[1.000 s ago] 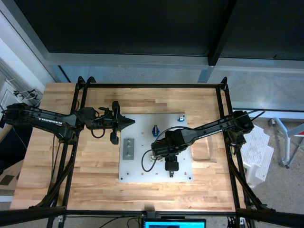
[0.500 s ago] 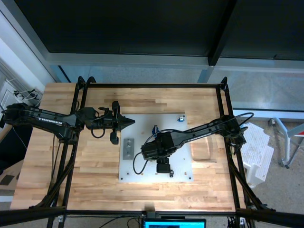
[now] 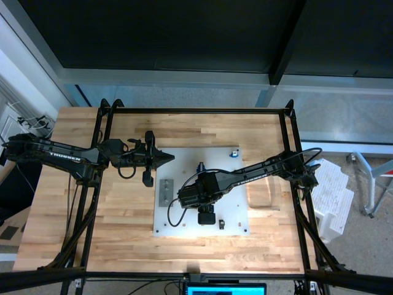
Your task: Pick the HAN10E connector and install on the hub
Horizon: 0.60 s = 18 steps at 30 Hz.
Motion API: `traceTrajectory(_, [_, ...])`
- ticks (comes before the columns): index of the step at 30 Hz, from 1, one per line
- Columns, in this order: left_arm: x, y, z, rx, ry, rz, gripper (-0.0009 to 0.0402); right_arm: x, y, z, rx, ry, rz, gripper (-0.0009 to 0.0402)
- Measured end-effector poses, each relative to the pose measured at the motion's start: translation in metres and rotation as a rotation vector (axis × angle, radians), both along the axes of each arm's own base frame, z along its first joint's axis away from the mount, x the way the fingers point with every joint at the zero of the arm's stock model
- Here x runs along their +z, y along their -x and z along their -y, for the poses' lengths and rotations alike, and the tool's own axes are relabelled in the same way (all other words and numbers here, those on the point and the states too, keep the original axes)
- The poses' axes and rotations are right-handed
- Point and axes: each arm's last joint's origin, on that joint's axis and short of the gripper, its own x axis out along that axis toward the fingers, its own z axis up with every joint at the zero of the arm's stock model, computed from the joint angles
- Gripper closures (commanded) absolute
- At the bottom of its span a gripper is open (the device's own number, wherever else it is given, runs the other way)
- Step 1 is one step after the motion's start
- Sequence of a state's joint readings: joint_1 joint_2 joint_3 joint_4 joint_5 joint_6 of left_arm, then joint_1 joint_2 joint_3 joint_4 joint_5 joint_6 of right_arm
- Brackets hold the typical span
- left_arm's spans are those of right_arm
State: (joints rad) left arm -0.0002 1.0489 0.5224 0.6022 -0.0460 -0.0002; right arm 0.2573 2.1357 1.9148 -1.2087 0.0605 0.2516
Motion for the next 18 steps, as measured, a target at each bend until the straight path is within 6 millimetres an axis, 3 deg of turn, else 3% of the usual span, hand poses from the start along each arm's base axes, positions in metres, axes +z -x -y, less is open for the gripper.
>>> traceTrajectory(18, [0.0000, 0.0000, 0.0000, 0.000, 0.000, 0.000, 0.0393, -0.0037, -0.0011, -0.0006, 0.023, -0.011, 0.009, 0.0381])
